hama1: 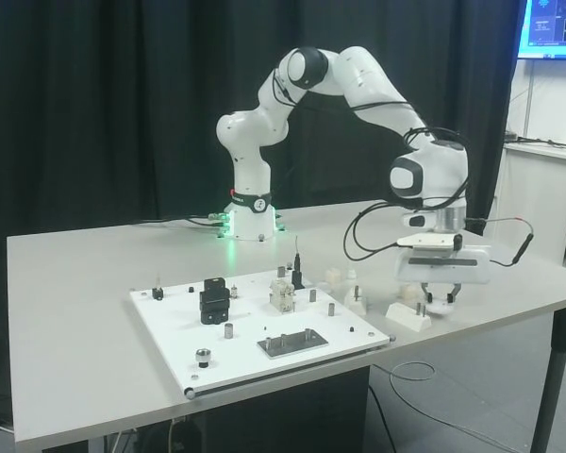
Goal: Insert large gear.
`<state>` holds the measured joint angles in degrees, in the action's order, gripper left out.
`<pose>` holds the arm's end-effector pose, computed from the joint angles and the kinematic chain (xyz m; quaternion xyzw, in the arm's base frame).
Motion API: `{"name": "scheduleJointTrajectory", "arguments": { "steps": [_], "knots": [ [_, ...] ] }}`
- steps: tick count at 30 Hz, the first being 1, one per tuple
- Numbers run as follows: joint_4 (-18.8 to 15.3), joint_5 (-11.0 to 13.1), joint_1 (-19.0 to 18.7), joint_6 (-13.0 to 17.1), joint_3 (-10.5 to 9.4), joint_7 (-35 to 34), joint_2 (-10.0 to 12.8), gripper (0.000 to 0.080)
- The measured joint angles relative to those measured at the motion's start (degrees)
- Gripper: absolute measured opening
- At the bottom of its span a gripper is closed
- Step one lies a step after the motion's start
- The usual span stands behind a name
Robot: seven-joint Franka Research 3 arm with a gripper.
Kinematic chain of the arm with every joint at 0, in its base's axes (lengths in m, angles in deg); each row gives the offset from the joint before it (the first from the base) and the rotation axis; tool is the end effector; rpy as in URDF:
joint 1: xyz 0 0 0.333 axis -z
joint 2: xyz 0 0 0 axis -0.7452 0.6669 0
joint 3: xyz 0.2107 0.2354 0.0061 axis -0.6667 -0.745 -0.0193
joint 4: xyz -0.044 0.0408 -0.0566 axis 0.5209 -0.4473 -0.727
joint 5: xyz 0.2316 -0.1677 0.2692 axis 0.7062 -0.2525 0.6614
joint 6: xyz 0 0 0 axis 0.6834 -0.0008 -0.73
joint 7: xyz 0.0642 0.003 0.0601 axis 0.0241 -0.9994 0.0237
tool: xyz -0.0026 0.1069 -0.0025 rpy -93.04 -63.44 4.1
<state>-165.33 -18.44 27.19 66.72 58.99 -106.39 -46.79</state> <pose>0.6924 0.1266 0.2125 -0.7623 0.6444 -0.0516 0.0318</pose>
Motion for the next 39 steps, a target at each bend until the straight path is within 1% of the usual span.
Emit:
{"name": "scheduleJointTrajectory", "arguments": {
  "steps": [5,15,39],
  "knots": [
    [0.00,-0.31,-0.01,-1.12,0.00,0.00,-0.80,0.0329],
    [0.00,-0.51,-0.04,-1.98,0.00,0.00,-1.45,0.0329],
    [0.06,-0.80,-0.26,-2.17,0.01,0.00,-1.91,0.0328]
  ]
}}
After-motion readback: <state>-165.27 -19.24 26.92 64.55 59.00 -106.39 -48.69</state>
